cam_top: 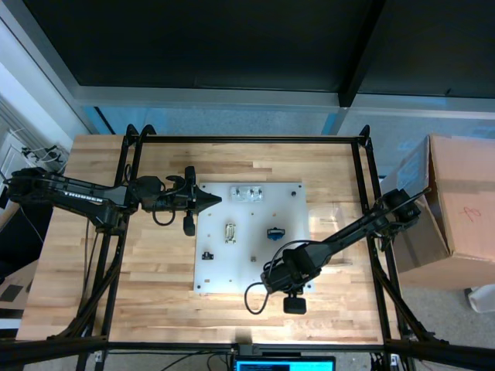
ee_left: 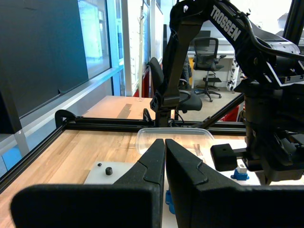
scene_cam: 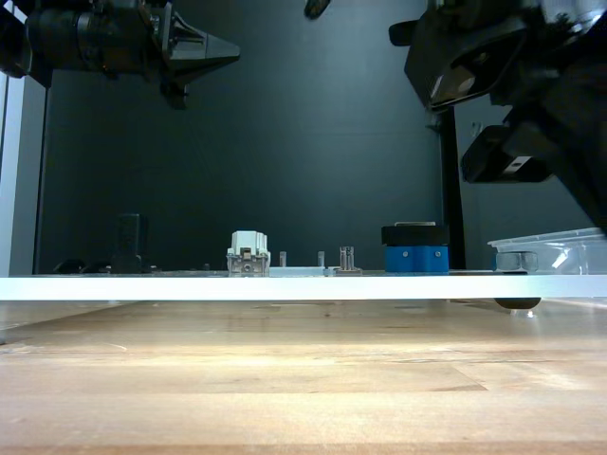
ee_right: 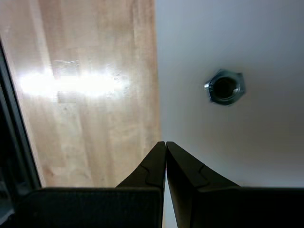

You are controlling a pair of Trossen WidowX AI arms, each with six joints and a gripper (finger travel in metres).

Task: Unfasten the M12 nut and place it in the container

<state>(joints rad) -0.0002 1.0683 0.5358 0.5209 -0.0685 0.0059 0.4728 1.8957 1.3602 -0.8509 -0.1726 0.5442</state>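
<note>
The nut (ee_right: 224, 87) sits flat on the white board (ee_right: 247, 33), close to the board's edge, where the wooden desk (ee_right: 90, 52) begins. It is seen from straight above with a dark centre. From this angle I cannot tell if it is on its stud or lying free. It is not in the container (cam_top: 340, 213), which stands on the desk just beside the right edge of the board. The right hand (ee_right: 165, 145) hangs above the board and points down. Its fingers are pressed together with nothing between them, and the nut is near them but apart. The left hand (cam_top: 210, 199) floats over the far left part of the board, also with fingers together and empty, well apart from the nut. I judge the nut to be small, light and fully stiff metal, so squeezing it firmly does no harm. Its smooth surface is probably slippery, and it can pop out of a weak pinch. The best place to hold it seems to be two opposite flat sides of the hexagon, not the corners. For this the right hand must first spread its fingers and come down around it.
</note>
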